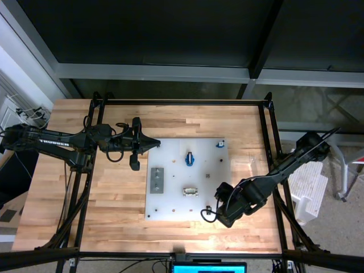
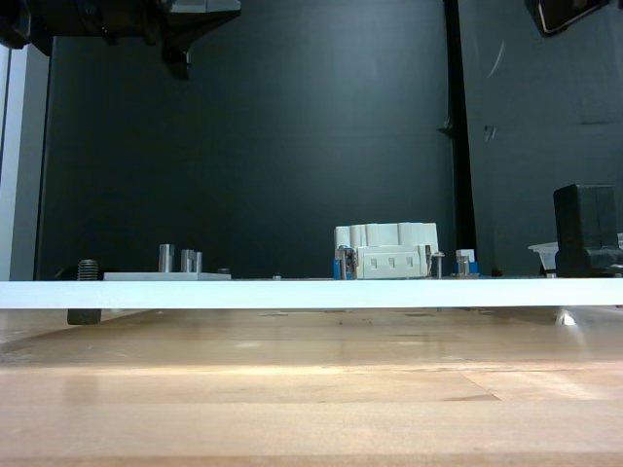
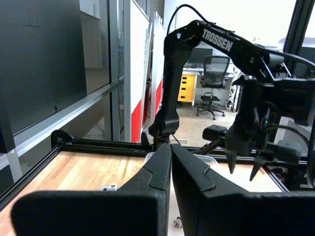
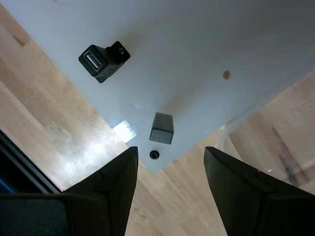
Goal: Pick the 16mm bar and install on taskboard
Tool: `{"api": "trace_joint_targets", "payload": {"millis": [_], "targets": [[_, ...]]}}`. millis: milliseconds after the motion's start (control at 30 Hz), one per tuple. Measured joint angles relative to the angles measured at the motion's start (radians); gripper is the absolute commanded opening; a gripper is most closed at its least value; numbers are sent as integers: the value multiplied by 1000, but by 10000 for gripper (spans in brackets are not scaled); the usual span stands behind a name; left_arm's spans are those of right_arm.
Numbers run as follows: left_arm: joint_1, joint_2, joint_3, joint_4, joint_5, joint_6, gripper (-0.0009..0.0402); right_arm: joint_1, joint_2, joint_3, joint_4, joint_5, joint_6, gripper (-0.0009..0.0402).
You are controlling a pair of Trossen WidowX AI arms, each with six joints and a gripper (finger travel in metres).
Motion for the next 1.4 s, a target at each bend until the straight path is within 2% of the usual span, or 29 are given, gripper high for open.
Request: {"api": "trace_joint_targets", "payload": {"millis": [633,1400], "targets": [[0,0,0,-1,0,0,0,-2,106,0,44,-3,23,185],[0,0,0,-1,0,0,0,-2,110,-26,68,8,72,180]]}}
